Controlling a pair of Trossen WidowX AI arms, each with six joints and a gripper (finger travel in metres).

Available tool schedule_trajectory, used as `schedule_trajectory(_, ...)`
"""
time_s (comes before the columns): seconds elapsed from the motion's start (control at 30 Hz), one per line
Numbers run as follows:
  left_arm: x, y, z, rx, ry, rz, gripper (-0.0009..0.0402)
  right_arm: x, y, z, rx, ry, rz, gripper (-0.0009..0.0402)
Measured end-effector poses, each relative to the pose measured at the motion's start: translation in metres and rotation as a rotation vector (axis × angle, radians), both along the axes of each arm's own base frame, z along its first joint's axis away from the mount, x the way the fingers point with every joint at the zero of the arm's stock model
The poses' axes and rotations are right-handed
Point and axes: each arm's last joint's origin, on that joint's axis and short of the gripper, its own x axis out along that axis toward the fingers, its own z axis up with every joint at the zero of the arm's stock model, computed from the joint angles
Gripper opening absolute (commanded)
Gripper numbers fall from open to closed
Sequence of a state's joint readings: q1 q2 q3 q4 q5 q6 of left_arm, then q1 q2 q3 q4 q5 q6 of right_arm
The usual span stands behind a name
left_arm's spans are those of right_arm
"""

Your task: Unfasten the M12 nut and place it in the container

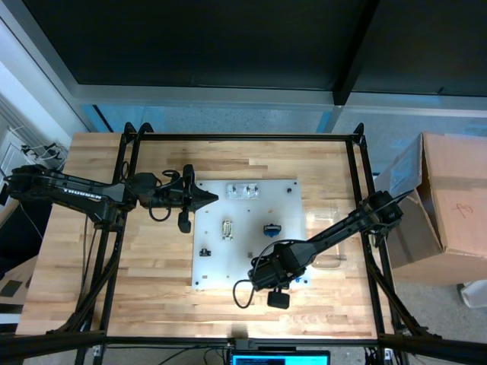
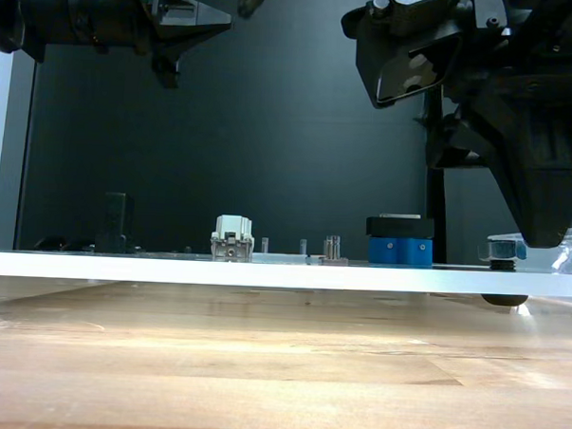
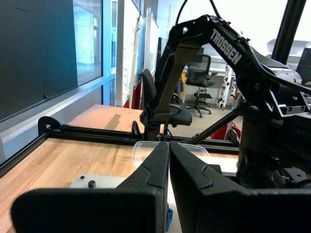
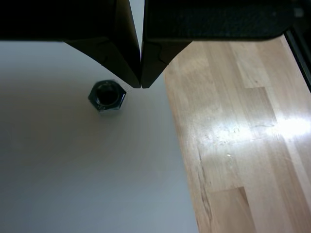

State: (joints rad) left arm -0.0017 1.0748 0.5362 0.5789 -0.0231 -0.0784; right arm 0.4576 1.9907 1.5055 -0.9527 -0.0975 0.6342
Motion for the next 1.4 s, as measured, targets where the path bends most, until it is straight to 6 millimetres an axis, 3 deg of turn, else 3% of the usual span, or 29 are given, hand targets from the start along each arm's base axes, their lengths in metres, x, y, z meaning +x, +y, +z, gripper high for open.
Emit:
schedule_trajectory(0.5, 0.000, 0.000, 0.000, 0.000, 0.000, 0.000, 0.0000, -0.001, -0.002, -0.002, -0.036, 0.007, -0.009, 0.0000)
schedule_trajectory(0.63, 0.000, 0.000, 0.000, 0.000, -0.001, 0.000, 0.0000, -0.008, -0.012, 0.003, -0.264, -0.006, -0.124, 0.0000)
schedule_trajectory(0.73, 0.000, 0.000, 0.000, 0.000, 0.000, 0.000, 0.0000, -0.009, -0.016, 0.012, -0.284, -0.019, -0.134, 0.0000)
schedule_trajectory(1.23, 0.000, 0.000, 0.000, 0.000, -0.001, 0.000, 0.0000, -0.011, -0.008, 0.033, -0.065, 0.016, -0.142, 0.0000)
schedule_trajectory(1.4, 0.000, 0.000, 0.000, 0.000, -0.001, 0.000, 0.0000, -0.007, -0.009, 0.042, -0.022, 0.019, -0.419, 0.0017)
